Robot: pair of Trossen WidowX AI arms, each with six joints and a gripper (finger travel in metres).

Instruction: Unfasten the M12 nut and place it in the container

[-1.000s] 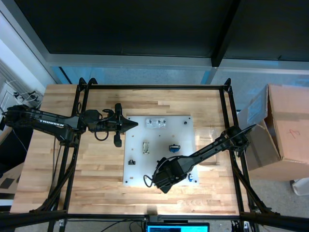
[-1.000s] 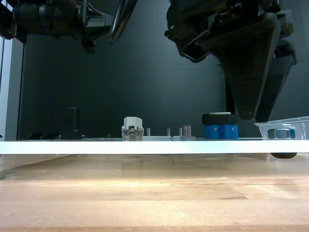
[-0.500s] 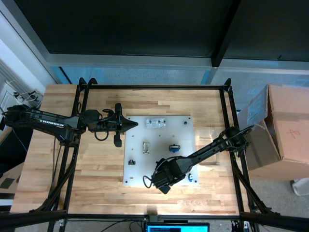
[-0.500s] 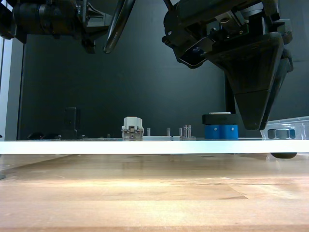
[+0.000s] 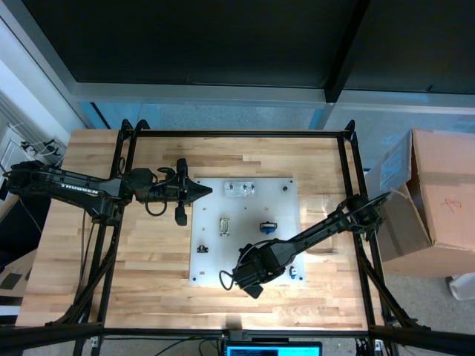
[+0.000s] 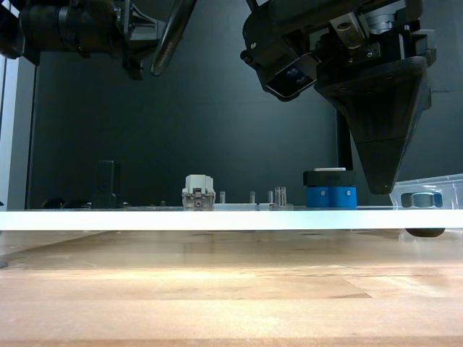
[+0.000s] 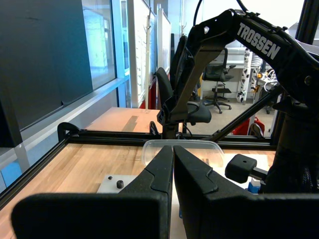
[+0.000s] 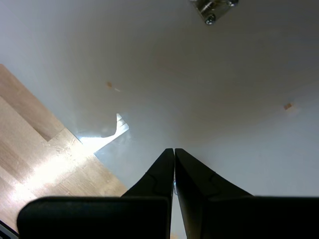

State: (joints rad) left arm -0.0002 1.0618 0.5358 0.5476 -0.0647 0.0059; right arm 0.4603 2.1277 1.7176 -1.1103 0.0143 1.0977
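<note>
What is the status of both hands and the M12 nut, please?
Left hand shut, high over board's far left edge. Right hand shut empty, above board's near edge. M12 nut seemingly on its stud, not held.

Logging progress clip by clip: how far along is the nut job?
Done: nothing visible. The nut looks on its stud at the board's near right edge, not in the tray. In hand: nothing; the right gripper hangs shut and empty above the board's near edge, the left gripper shut over its far left edge. Left: unfasten the nut, put it in the tray.
</note>
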